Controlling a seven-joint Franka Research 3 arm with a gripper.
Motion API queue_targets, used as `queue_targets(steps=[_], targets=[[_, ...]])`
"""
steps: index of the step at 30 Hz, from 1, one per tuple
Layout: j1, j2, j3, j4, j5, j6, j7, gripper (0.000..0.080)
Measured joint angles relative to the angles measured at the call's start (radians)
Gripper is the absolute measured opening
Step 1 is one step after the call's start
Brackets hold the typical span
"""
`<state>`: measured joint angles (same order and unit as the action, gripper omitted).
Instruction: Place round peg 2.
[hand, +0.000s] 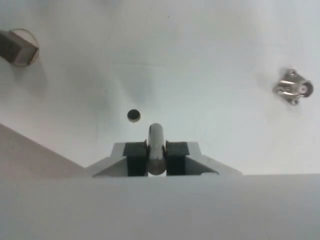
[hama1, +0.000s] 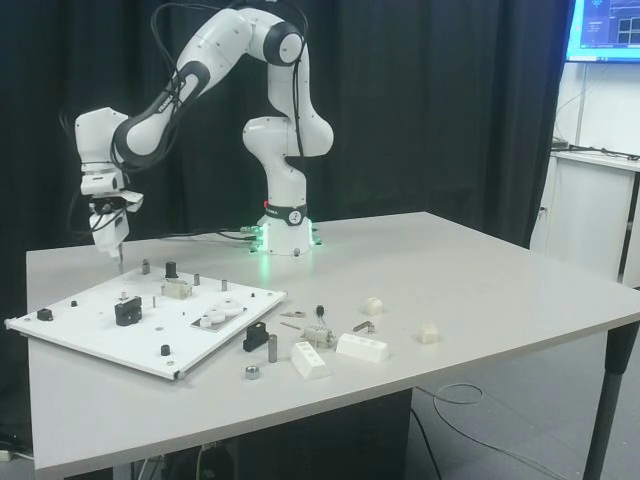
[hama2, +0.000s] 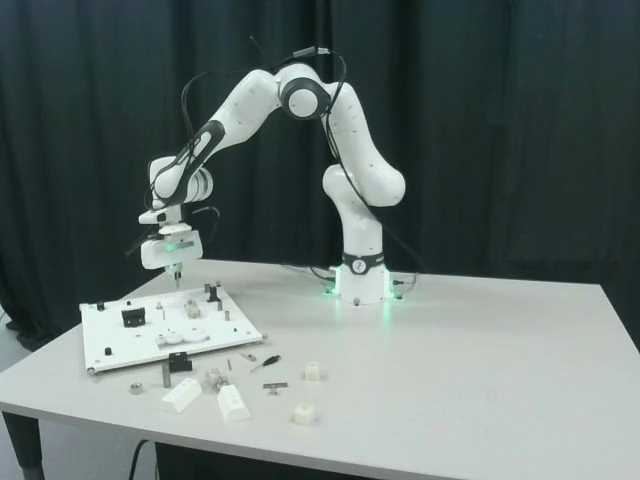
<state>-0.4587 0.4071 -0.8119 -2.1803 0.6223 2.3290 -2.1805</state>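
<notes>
Nearest, we see loose parts (hama1: 310, 358) on the grey bench (hama1: 480, 290); beyond, the white board (hama1: 150, 320). Above its far edge, the outstretched arm points its fingers (hand: 156, 150) downward, clamping the round peg (hand: 156, 142) over a black hole (hand: 133, 116).

Grey table (hama1: 480, 290) carries a white board (hama1: 90, 335) at one end. On the board: a black block (hama1: 127, 313), a black cylinder (hama1: 170, 269), white gear-like discs (hama1: 218, 314), thin upright pins, a small black knob (hama1: 44, 314) near one corner.

Loose on the table beside the board — two white rectangular blocks (hama1: 309, 360) (hama1: 363, 347), two small white cubes (hama1: 373, 306) (hama1: 428, 333), a black bracket (hama1: 256, 336), a metal nut (hama1: 252, 372).

Wrist view: a metal flanged connector (hand: 294, 87) on the white surface.

Backdrop — black curtain (hama2: 500, 120).
</notes>
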Motion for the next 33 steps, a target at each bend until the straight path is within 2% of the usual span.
queue_targets(steps=[9, 33], targets=[[0.001, -0.024, -0.002, 0.0, -0.014, -0.011, 0.011, 0.0074], [0.007, -0.025, -0.002, 0.002, -0.014, -0.011, 0.025, 0.0074]])
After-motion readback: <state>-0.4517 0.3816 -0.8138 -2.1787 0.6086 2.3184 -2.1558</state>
